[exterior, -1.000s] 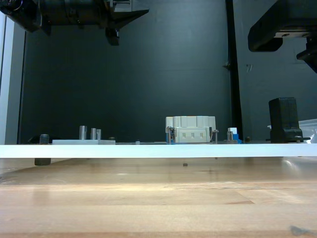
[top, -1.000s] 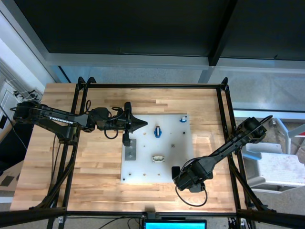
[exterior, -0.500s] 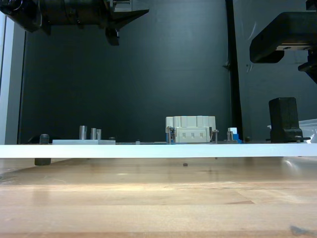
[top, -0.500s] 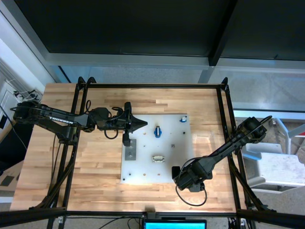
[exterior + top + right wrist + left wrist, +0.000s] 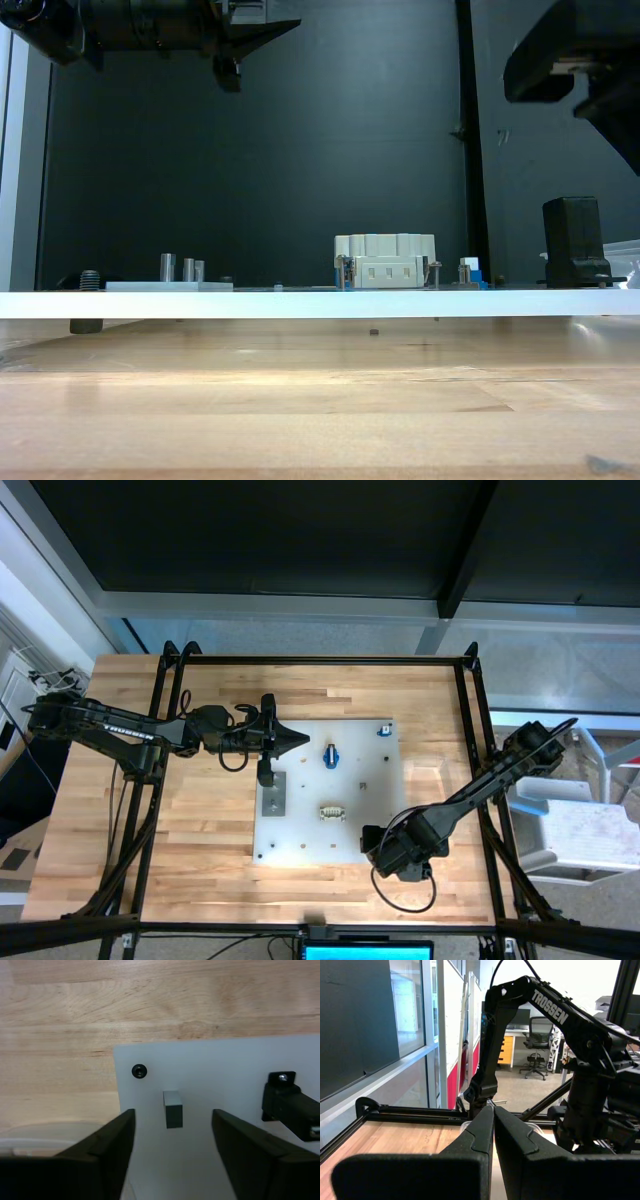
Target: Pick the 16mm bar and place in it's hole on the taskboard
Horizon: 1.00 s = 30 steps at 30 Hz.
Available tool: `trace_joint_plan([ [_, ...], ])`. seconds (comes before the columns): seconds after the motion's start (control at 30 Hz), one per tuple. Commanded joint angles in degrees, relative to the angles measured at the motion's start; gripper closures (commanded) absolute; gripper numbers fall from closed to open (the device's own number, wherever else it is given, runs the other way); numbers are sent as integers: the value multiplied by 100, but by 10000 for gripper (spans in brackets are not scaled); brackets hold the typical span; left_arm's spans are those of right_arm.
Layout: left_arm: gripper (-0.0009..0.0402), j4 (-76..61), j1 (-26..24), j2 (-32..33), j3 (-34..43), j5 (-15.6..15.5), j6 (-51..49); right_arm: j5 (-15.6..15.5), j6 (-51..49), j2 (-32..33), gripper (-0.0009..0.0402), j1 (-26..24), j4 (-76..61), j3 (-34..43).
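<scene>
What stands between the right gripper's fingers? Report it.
Right wrist view: a grey rectangular bar stands upright on the taskboard between the open right gripper's fingers. Left gripper hangs shut above the board's far-left corner.

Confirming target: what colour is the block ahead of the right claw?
Grey block; clearest in the right wrist view.

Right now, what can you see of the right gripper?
The right gripper is black, its two fingers open, aimed down at the taskboard's near right corner. A grey block stands on the board, seen between them, untouched; whether it is the 16mm bar I cannot tell. The left gripper hangs shut above the board's far left.
</scene>
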Motion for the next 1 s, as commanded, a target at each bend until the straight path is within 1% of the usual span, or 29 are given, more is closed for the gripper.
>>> trace_joint_plan([
  [0.03,393,2,0,0,0,0,0,13,0,-127,137,4,-46,7],
  [0.2,393,2,2,0,0,0,2,15,-2,-358,117,15,-140,7],
  [0.47,393,2,2,0,0,0,0,26,-2,-544,118,26,-256,7],
  [1.0,393,2,2,0,2,0,0,26,-7,-546,118,31,-236,4],
])
